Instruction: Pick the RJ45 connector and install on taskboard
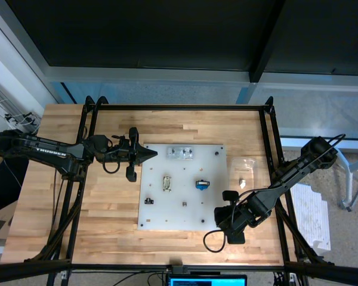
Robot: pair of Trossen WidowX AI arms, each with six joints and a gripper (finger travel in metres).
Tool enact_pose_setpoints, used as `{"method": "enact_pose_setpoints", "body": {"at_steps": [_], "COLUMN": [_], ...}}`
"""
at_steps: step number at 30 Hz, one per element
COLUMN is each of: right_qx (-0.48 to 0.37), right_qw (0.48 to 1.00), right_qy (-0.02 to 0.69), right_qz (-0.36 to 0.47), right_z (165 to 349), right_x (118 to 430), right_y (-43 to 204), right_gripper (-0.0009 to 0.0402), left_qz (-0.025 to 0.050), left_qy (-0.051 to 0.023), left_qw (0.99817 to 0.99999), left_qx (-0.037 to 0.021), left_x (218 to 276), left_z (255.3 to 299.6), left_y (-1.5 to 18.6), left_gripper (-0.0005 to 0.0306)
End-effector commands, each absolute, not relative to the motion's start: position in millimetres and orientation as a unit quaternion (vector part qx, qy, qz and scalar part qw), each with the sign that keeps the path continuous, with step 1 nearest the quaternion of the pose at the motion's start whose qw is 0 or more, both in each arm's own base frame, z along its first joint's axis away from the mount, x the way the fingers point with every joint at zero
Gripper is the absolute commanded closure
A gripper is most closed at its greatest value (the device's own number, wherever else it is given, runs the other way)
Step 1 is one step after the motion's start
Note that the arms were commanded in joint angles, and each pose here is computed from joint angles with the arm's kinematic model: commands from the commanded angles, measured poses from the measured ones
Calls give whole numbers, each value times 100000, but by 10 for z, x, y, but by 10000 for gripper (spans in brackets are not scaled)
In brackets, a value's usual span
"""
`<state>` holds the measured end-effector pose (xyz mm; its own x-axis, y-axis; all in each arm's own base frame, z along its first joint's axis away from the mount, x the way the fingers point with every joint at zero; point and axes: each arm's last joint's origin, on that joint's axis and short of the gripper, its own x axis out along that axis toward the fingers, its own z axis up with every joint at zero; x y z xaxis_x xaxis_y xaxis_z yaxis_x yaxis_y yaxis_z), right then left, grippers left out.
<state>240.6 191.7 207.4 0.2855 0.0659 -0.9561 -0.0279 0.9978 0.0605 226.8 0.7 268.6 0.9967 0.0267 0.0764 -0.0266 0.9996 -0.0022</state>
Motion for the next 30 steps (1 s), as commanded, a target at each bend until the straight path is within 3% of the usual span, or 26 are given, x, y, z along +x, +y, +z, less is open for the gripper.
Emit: {"method": "enact_pose_setpoints", "body": {"at_steps": [1,7,17,30], "right_qx": [1595,2080,2438,1540], "right_qw": [79791,79904,80248,80345], "right_qy": [60175,59981,59497,59448], "right_qz": [3137,3649,3798,2886], "right_z": [2057,2093,2155,2455], "right_x": [2402,2409,2423,2374], "right_y": [1919,1928,1937,1890], "right_gripper": [393,380,288,218], "left_qz": [1334,1353,1334,1334], "left_qy": [-3823,-3823,-3823,-3823], "left_qw": [99918,99918,99918,99918], "left_qx": [-61,-61,-61,-61], "left_x": [2268,2268,2268,2268], "left_z": [2686,2686,2686,2686], "left_y": [7,8,7,7], "left_gripper": [300,300,300,300]}}
